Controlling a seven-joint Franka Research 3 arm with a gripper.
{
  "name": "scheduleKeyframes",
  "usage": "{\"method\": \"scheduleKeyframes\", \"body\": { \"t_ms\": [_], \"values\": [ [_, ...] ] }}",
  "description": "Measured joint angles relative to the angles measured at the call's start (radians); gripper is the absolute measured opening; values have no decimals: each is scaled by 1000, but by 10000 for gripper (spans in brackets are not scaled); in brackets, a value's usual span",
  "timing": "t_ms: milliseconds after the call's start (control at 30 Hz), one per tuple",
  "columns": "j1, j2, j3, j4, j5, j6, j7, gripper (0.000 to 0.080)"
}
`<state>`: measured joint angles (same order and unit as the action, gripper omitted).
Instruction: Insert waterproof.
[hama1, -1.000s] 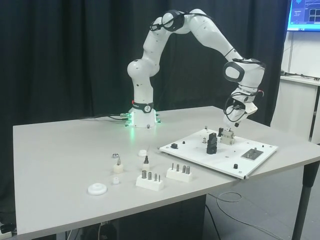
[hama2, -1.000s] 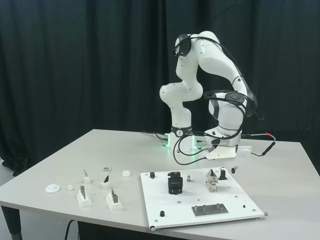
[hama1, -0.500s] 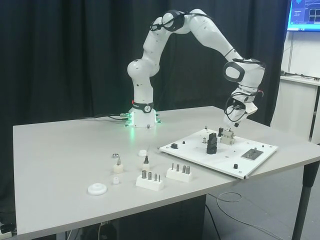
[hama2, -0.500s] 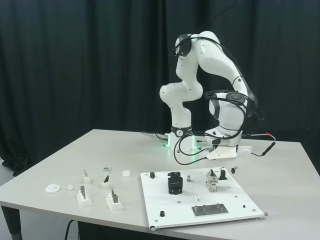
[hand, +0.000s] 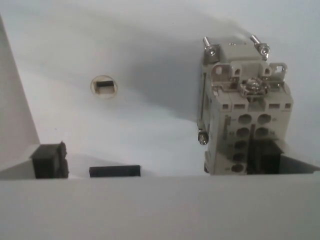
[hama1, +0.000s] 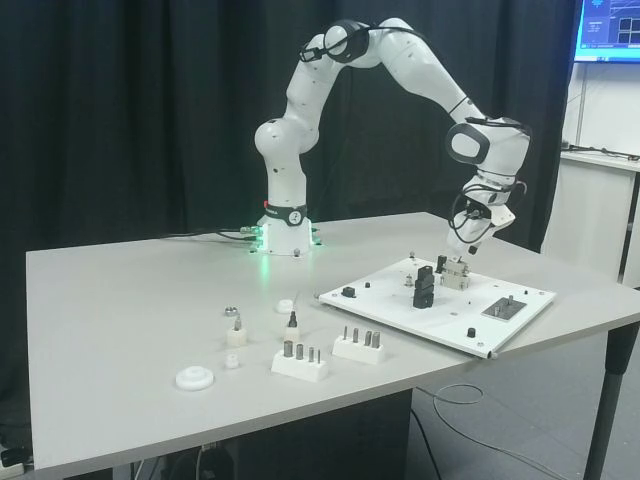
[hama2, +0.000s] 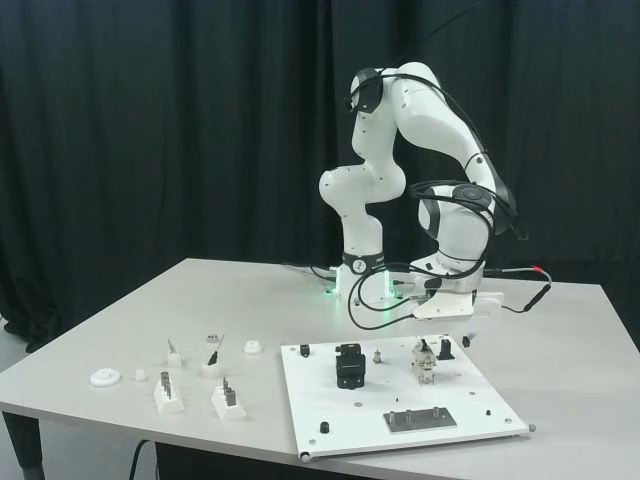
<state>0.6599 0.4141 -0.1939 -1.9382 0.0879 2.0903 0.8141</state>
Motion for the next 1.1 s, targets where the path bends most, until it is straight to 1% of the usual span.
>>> {"method": "scheduleKeyframes", "body": {
  "t_ms": [567, 833, 1100],
  "values": [
    [1, 0, 0, -1, -5, 0, 0, 800],
    [1, 0, 0, -3, -18, 0, 8, 800],
    [1, 0, 0, -4, -20, 0, 11, 800]
  ]
}}
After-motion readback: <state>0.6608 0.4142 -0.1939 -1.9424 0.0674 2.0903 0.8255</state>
